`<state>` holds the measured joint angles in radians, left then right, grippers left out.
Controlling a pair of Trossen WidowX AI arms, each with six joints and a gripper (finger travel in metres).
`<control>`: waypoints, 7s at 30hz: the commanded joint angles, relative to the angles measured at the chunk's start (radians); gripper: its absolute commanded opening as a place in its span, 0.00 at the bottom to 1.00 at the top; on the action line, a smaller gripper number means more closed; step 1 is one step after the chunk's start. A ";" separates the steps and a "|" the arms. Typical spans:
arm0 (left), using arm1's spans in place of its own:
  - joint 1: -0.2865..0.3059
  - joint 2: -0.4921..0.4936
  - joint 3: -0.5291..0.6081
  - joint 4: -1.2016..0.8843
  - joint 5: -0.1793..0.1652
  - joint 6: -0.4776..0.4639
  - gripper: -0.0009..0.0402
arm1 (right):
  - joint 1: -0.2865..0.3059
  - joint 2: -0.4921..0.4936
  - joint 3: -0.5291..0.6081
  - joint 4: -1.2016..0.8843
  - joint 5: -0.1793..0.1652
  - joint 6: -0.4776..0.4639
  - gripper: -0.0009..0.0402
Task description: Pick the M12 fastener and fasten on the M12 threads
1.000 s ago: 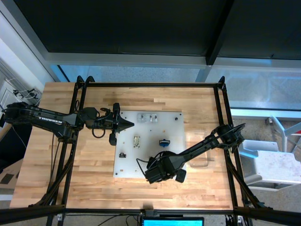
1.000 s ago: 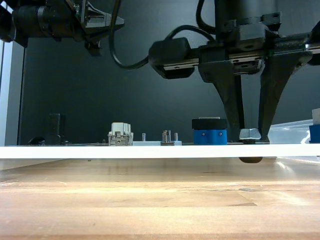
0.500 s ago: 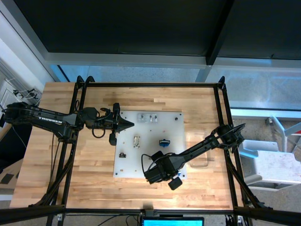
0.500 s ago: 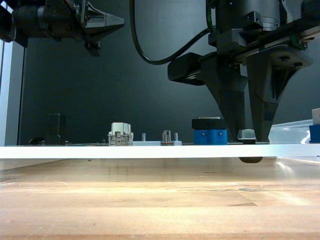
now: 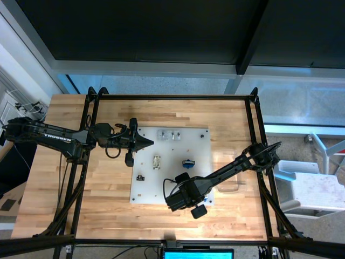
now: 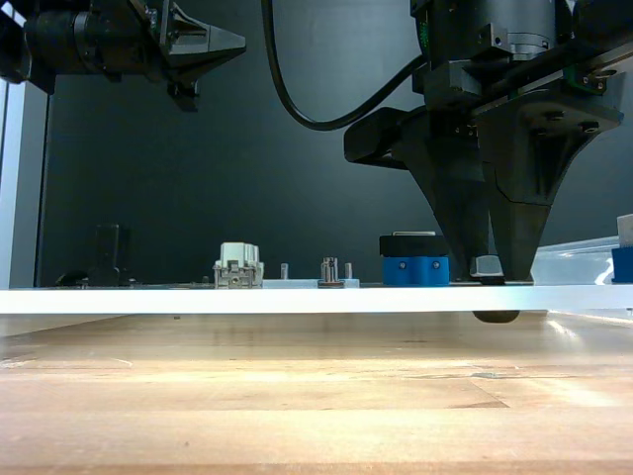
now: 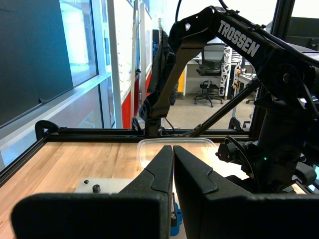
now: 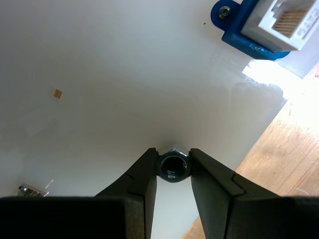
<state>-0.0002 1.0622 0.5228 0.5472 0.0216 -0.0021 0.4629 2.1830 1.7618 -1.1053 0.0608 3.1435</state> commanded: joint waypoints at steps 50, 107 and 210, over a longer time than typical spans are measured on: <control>0.000 0.000 0.000 0.000 0.000 0.000 0.02 | 0.005 -0.041 0.016 -0.003 -0.010 -0.016 0.44; 0.000 0.000 0.000 0.000 0.000 0.000 0.02 | 0.002 -0.111 -0.004 -0.092 -0.002 -2.497 0.10; 0.000 0.000 0.000 -0.003 0.000 0.000 0.02 | -0.032 -0.133 -0.175 0.160 -0.051 -2.566 0.02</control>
<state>-0.0002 1.0618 0.5228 0.5446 0.0216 -0.0021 0.4297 2.0472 1.5864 -0.9482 0.0082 0.5720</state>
